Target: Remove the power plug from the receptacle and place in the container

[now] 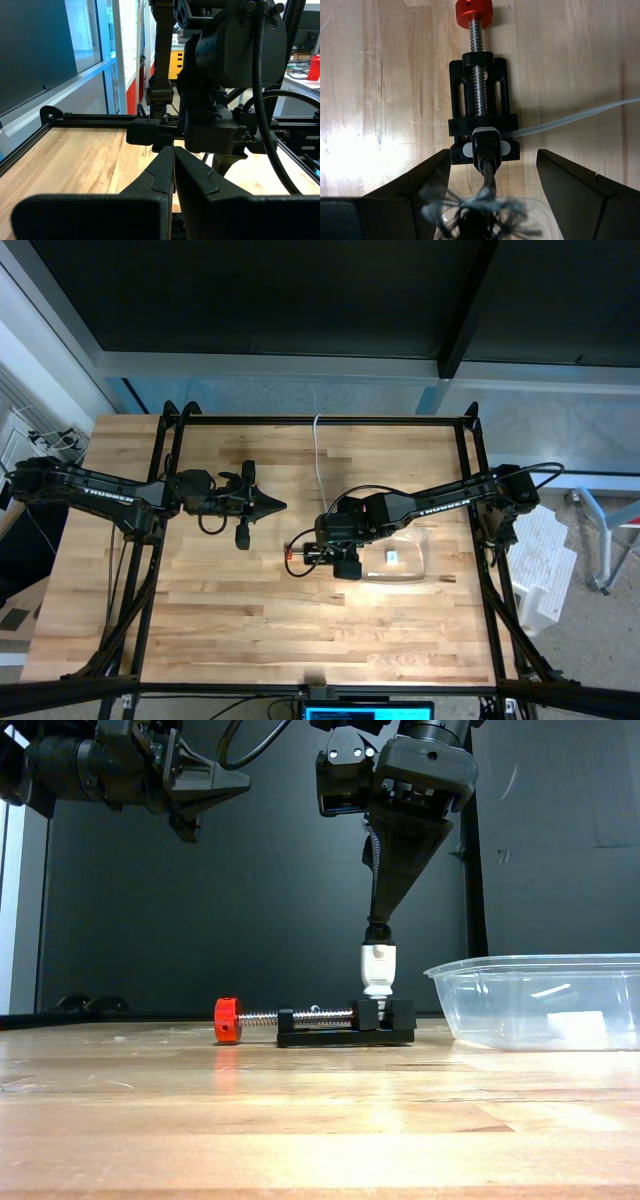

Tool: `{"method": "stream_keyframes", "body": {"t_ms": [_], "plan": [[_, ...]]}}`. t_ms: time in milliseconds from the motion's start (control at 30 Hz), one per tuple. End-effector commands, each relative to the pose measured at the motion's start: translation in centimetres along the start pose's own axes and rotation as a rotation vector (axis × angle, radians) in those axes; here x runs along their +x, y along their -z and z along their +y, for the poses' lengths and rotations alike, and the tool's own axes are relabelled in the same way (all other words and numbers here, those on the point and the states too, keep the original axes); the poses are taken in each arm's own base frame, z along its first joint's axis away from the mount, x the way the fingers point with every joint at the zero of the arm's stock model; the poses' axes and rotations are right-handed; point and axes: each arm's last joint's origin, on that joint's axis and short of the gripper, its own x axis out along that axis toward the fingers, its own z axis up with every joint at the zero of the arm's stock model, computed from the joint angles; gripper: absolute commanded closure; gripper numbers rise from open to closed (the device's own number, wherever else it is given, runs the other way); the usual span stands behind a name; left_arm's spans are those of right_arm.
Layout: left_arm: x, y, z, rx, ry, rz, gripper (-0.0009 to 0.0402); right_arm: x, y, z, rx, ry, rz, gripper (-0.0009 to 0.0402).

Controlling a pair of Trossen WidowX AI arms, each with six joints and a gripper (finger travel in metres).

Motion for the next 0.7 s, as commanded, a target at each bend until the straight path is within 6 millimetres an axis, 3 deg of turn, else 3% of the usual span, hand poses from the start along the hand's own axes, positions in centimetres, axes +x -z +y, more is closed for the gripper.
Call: {"method": "stream_keyframes", "body": {"t_ms": [33,433,700], "plan": [[0.0,0.0,0.0,0.0,0.0,0.0,0.0393,0.6,0.0,0.1,-0.006,0.001,0.014,0.0154],[0.0,0.0,0.0,0.0,0.0,0.0,0.0393,1.8,-0.1,0.3,-0.014,-0.021,0.033,0.0155],[0.0,0.0,0.0,0.0,0.0,0.0,0.0393,1.8,-0.1,0.3,-0.015,-0.022,0.027,0.0207]]}}
